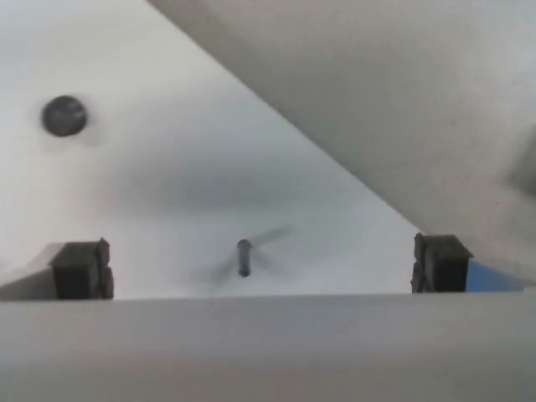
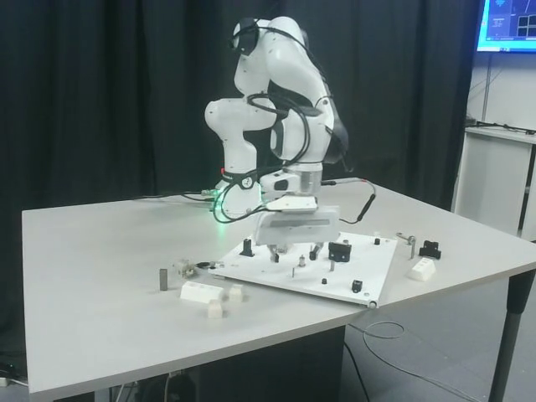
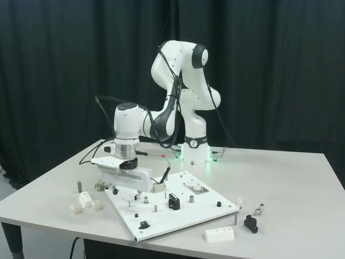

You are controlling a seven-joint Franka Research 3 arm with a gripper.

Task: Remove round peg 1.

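A thin grey round peg (image 1: pixel 244 257) stands upright in the white board (image 1: pixel 167 184). It lies between my two fingertips and below them. My gripper (image 1: pixel 260 266) is open, its black pads (image 1: pixel 81 270) wide apart with nothing held. In the first room view the gripper (image 2: pixel 294 252) hovers just above the board (image 2: pixel 377 260), over the small peg (image 2: pixel 294 270). The second room view shows the gripper (image 3: pixel 125 194) low over the board's left part (image 3: pixel 178 221), with the peg (image 3: pixel 129 204) right below it.
A dark round hole (image 1: pixel 64 115) marks the board. Other pegs (image 2: pixel 332 266) and black parts (image 2: pixel 339 250) stand on it. White blocks (image 2: pixel 203 291) and a dark upright piece (image 2: pixel 161 279) lie to the board's left; a white block (image 2: pixel 421 270) and a black clip (image 2: pixel 430 249) lie to its right.
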